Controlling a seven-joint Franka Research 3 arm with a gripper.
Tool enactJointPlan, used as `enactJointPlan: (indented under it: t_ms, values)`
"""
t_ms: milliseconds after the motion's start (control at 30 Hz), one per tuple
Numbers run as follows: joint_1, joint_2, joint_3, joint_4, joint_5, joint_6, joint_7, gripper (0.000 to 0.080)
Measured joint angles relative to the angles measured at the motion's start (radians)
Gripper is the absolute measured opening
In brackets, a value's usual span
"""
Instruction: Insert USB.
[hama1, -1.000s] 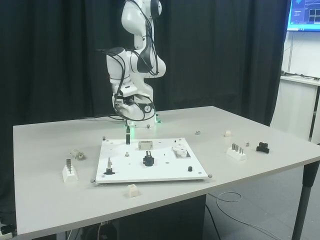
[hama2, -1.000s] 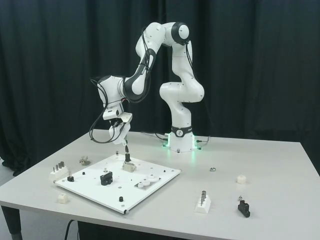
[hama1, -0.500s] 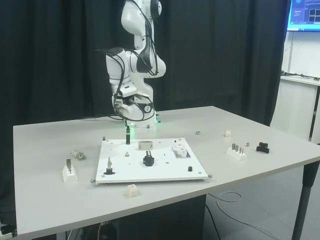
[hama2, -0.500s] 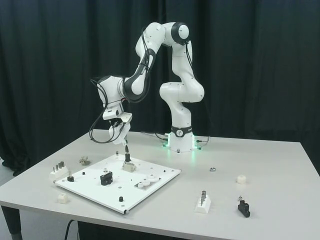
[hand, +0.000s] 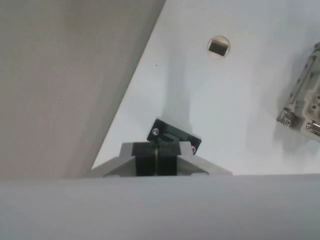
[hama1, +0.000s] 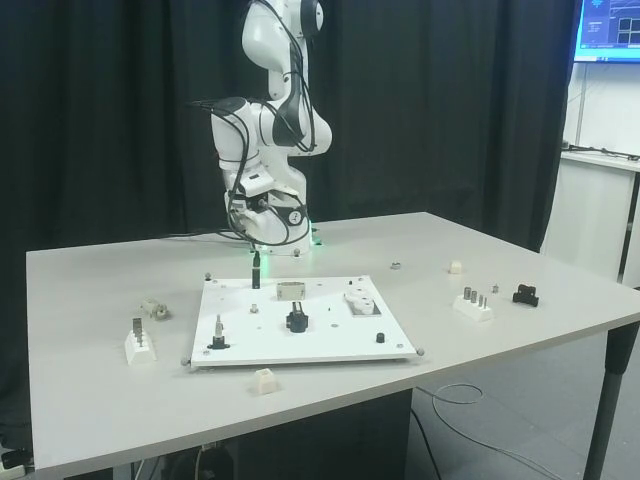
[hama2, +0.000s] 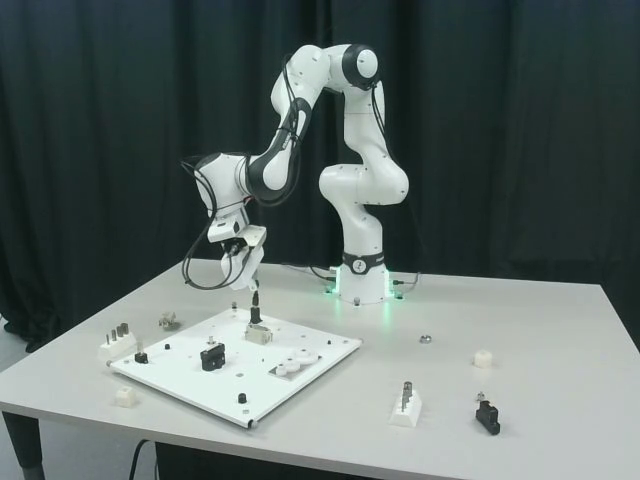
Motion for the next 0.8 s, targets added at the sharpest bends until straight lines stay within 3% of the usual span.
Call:
enactJointPlan:
  t_ms: [800]
  values:
    - [0.0, 0.006, -0.001, 0.0, 0.008, 0.026, 0.0, 0.0009]
